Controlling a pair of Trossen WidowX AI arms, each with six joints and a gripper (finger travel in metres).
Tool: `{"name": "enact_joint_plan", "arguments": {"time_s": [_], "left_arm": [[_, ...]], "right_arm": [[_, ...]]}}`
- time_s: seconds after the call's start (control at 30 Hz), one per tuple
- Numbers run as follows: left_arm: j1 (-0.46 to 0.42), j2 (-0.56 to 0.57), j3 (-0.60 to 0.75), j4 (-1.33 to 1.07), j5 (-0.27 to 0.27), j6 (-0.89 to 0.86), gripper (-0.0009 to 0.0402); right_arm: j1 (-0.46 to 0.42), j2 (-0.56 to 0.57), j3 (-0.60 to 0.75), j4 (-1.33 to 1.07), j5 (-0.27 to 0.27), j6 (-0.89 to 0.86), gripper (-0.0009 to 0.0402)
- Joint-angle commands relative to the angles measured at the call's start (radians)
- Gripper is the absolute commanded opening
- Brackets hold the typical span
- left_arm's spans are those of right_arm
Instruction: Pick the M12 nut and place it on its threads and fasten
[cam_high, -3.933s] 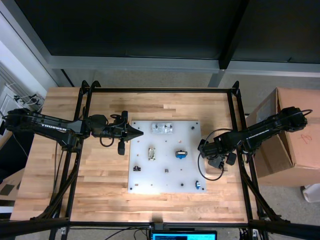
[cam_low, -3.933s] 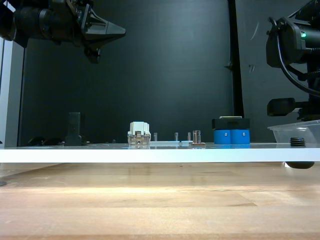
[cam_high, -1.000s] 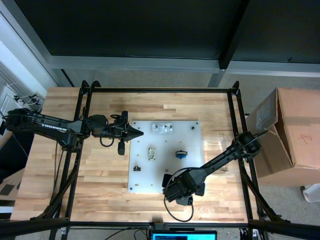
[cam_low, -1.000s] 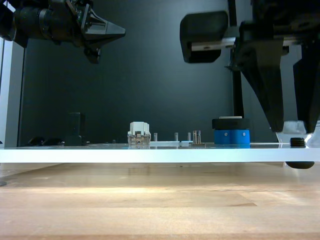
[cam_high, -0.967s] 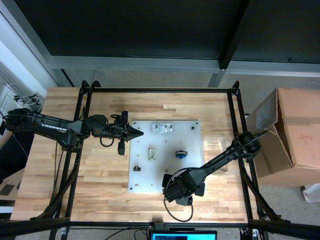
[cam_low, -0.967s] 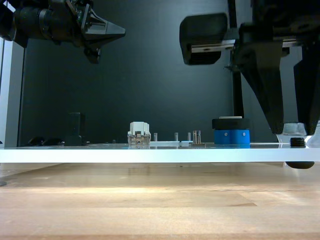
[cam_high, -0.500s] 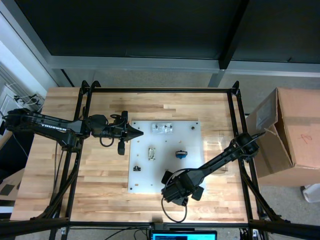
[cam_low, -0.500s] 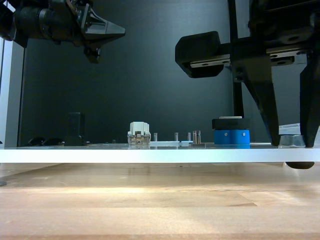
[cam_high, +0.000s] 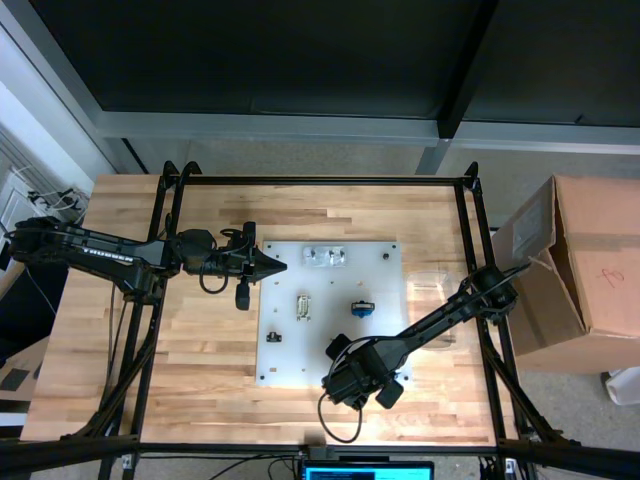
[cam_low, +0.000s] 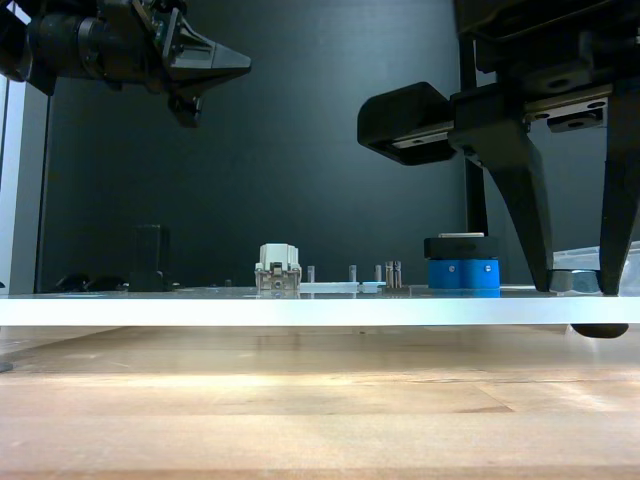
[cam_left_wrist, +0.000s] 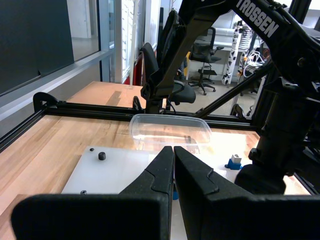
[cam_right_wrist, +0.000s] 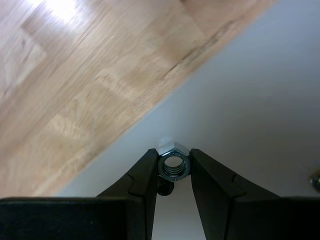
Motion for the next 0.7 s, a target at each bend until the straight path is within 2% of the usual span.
{"name": "enact_joint_plan", "arguments": {"time_s": [0.03,0.7], "left_arm": [[0.0,0.0,0.0,0.0,0.0,0.0,0.0],[0.0,0.0,0.0,0.0,0.0,0.0,0.0]], "right_arm": [[0.0,0.001,0.0,0.003,0.0,0.106,0.0],[-0.003,0.002,0.0,0.014,0.001,0.61,0.0]]}}
